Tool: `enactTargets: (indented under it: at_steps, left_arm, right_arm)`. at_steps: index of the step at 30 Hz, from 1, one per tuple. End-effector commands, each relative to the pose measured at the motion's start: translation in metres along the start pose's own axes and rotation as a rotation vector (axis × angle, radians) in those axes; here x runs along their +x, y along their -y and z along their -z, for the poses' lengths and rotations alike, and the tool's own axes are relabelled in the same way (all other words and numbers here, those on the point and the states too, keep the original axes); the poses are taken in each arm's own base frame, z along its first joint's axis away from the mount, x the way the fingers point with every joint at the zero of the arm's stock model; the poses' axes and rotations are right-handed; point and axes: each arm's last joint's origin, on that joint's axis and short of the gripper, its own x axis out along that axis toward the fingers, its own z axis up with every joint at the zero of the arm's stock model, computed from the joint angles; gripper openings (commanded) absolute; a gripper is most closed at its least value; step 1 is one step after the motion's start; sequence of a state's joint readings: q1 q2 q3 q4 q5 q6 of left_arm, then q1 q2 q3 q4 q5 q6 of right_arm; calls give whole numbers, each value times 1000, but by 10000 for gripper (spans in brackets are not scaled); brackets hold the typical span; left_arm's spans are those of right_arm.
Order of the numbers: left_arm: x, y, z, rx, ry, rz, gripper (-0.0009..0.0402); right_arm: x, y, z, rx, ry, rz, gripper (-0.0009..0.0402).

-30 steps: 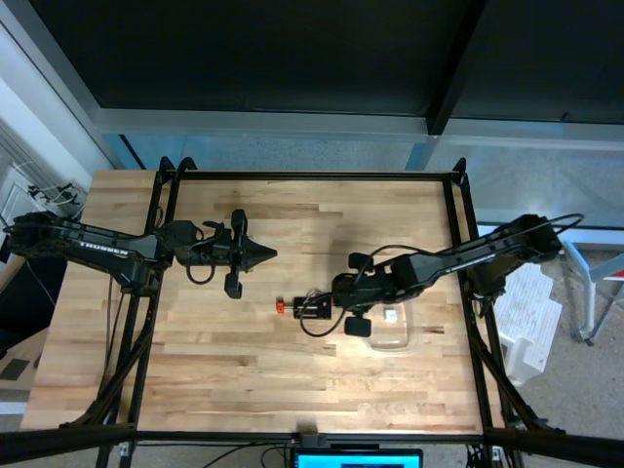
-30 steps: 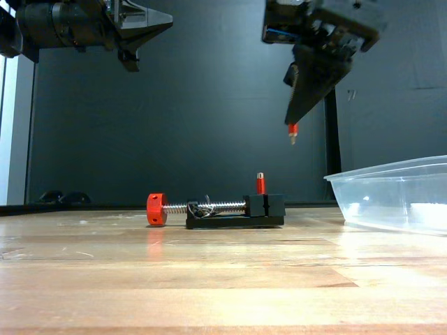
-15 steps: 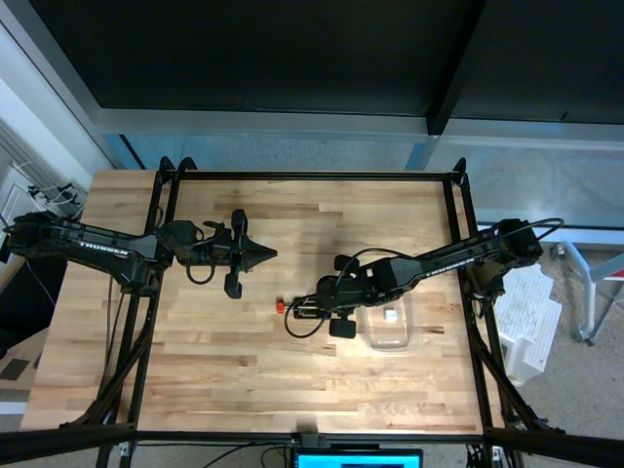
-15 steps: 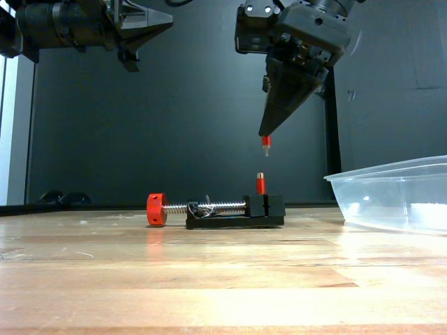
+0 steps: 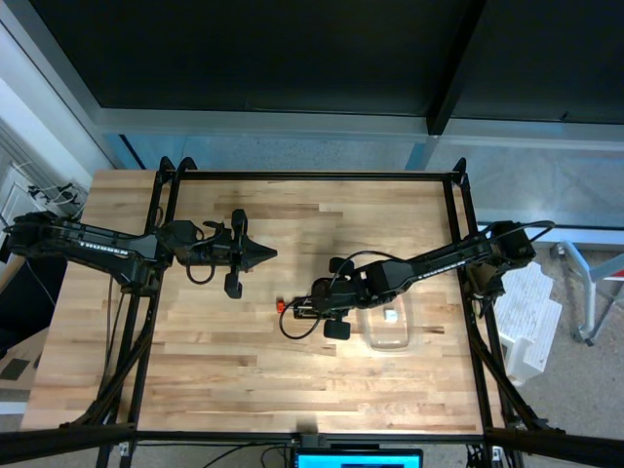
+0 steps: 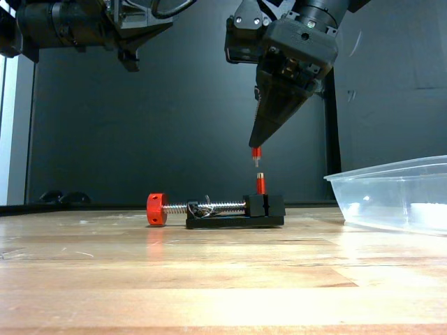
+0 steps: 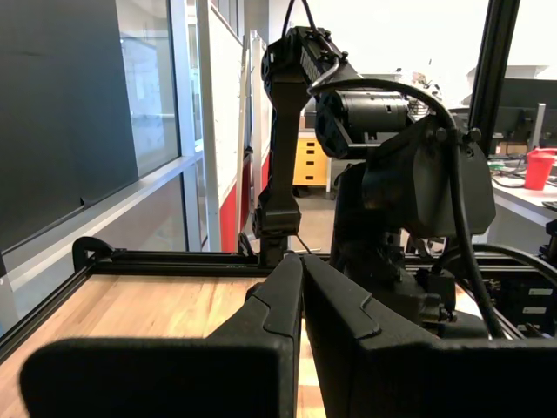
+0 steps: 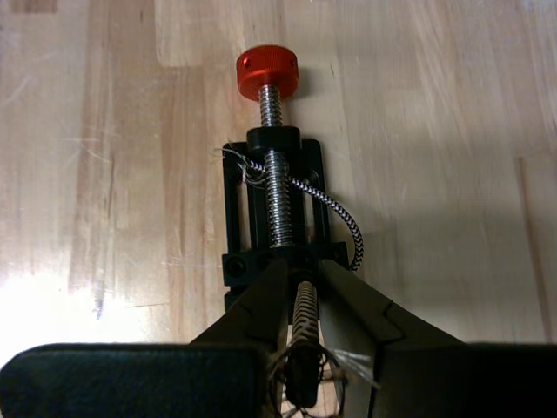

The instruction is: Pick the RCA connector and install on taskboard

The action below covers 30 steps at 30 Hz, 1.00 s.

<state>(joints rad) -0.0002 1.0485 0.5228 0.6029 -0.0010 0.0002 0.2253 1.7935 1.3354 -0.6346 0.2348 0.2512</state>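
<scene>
- High view: the taskboard [image 5: 290, 307] lies about mid-table [image 5: 244, 380], mostly covered by the right gripper [image 5: 298, 308], which reaches in from the right edge. The left gripper [image 5: 272, 254] hangs apart from it, toward the far edge, and is no obstacle. A clear tray [image 5: 395, 341] holding a white cube [image 5: 390, 315] sits beside the right arm, toward the right edge. The descent should go straight down, with no sweep that way.
- Low view: the right gripper pinches the RCA connector [image 6: 255, 155] at its fingertips. The plug hangs upright with a small gap above the red post [image 6: 260, 183] on the taskboard. It looks a shade to the red knob [image 6: 156, 209] side of the post. I judge a slight sideways correction should come first, then a slow lowering with the plug kept vertical.
- Left wrist view: the left gripper's fingers [image 7: 283, 296] are pressed together on nothing, held above the table.
- Right wrist view: the fingers [image 8: 261, 300] are clamped on the connector, which is lined up with the board's screw. A braided wire [image 8: 335, 213] crosses the board close by, so the fingers should come down clear of it. Let go only once the plug feels seated.
</scene>
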Motion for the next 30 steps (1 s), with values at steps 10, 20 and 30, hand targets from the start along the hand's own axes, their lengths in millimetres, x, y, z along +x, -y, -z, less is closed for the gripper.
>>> enactTargets:
  at_steps: [10,20,30]
  left_arm:
    - [0,0,0,0,0,0,0]
    - [0,0,0,0,0,0,0]
    - [0,0,0,0,0,0,0]
  right_arm:
    - [4,0,6,-4,-20,5,0]
    - [6,0,7,0,-9,3,0]
    - [6,1,6,0,-7,3,0]
